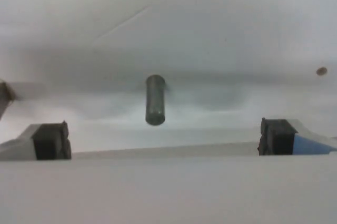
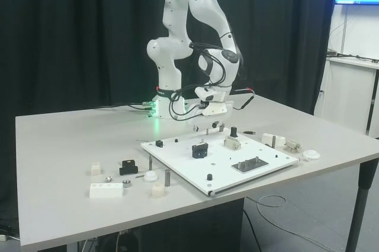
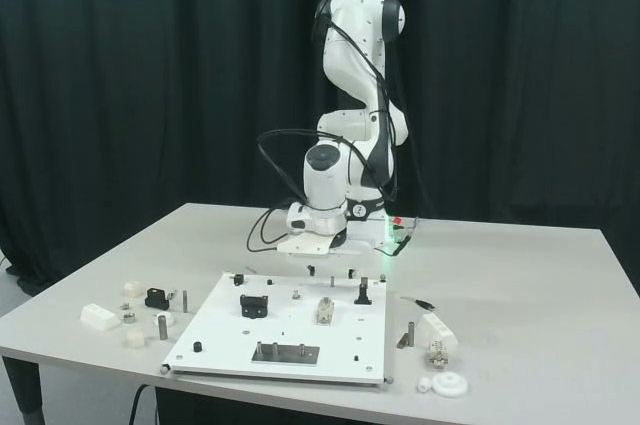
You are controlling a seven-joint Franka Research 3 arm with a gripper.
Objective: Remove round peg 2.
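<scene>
A short grey round peg (image 1: pixel 155 100) stands upright in the white board (image 1: pixel 210 34). My gripper (image 1: pixel 163 139) is open, with its black fingertips (image 1: pixel 50 140) wide apart on either side of the peg and not touching it. In the first room view the gripper (image 2: pixel 212 125) hangs just above the far edge of the white board (image 2: pixel 177 158). The second room view shows the gripper (image 3: pixel 331 270) low over the back of the board (image 3: pixel 222 333). The peg itself is too small to pick out in either room view.
On the board are a black block (image 2: pixel 199 150), a black upright post (image 2: pixel 233 130) and a grey plate with pegs (image 2: pixel 249 165). Loose parts lie left of the board: a white block (image 2: pixel 106 190), a black block (image 2: pixel 128 168), a grey peg (image 2: pixel 167 177). A white gear (image 2: pixel 311 154) lies to the right.
</scene>
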